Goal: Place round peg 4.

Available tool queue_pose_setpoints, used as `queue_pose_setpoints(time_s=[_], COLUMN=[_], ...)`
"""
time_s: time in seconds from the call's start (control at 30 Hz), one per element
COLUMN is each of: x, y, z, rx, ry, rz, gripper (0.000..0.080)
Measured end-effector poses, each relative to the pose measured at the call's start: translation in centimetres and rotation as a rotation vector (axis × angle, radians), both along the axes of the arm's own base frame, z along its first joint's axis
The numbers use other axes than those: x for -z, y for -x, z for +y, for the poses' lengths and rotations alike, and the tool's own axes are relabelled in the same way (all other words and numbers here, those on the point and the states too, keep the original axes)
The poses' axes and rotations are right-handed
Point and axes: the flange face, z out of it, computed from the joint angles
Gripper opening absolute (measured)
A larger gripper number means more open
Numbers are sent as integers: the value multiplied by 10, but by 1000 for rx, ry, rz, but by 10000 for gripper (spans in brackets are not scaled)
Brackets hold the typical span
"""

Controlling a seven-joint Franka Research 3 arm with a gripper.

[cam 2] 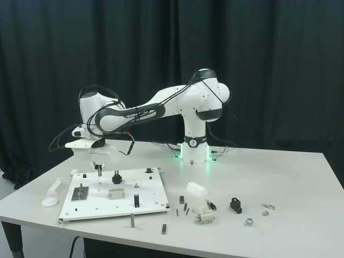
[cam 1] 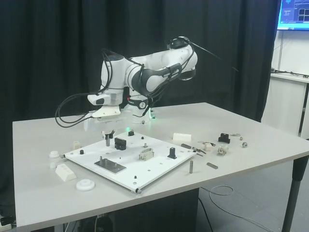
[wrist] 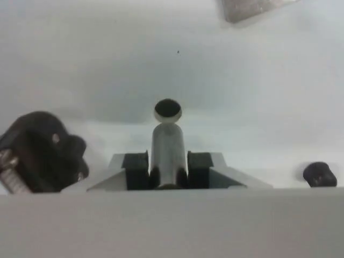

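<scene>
Even bright room light on black curtains; wrist view soft, blurred, shadow beneath the jaws.

Small loose parts [cam 1: 221, 138] scattered on grey table [cam 1: 251, 125].

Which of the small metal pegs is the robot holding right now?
The round peg clamped upright between the gripper fingers above the white board. The other pegs lie or stand loose on the grey table, untouched.
</scene>
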Motion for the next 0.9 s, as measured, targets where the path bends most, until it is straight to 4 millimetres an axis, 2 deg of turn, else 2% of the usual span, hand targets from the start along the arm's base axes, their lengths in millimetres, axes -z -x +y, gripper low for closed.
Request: queue_pose_setpoints(time_s=[0.23, 0.9], x=[-9, -15], y=[-1, -2], z=[2, 2], rx=[-3, -8], ry=[-2, 4], rz=[-7, -13], gripper=[150, 150])
